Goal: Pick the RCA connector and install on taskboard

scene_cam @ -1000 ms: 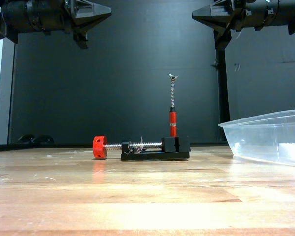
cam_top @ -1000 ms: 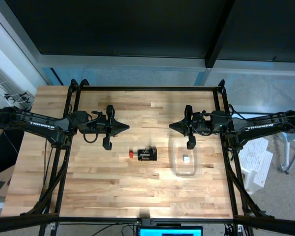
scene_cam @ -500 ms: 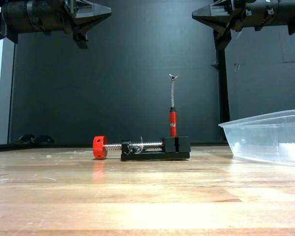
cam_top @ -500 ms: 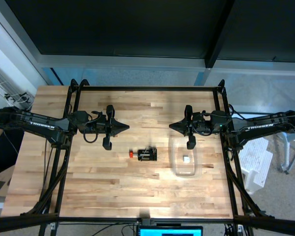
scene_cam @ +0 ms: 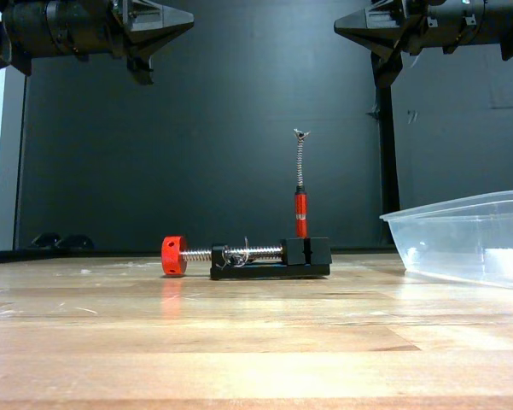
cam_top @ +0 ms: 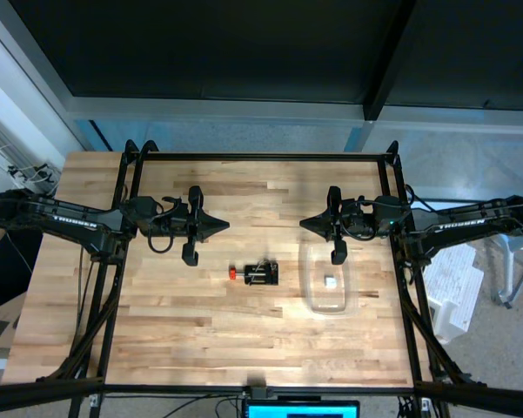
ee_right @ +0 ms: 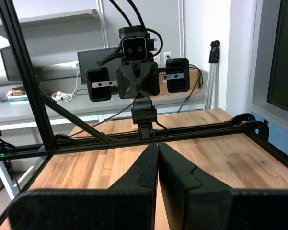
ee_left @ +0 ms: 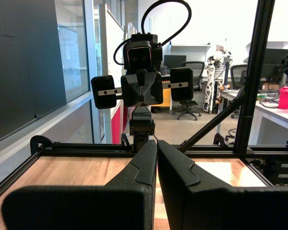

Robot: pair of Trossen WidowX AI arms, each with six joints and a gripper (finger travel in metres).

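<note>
No change over the last second: both arms sit exactly where they were, so the pick hasn't started. Left gripper (cam_top: 223, 226) hangs high over the left half of the worktop (cam_top: 200, 335), pointing inward, fingers (ee_left: 146, 158) pressed together on nothing. Taskboard (cam_top: 262, 274) lies mid-worktop between the two arms and well below them, with its red knob (scene_cam: 173, 255) sticking out at the left end and a thin red post with a spring (scene_cam: 300, 201) standing upright from the block; nothing is touching it. Right of it, apart from the board, is the clear plastic tray (cam_top: 306, 283) with a small white cube (cam_top: 331, 282) inside. Right gripper (cam_top: 305, 225) mirrors the left, up high near the tray's far end, fingers (ee_right: 147, 165) also closed and empty. I can't make out the RCA connector in any view, so I can't say where it lies. My read: task at zero, one arm first needs to open up and descend.
</note>
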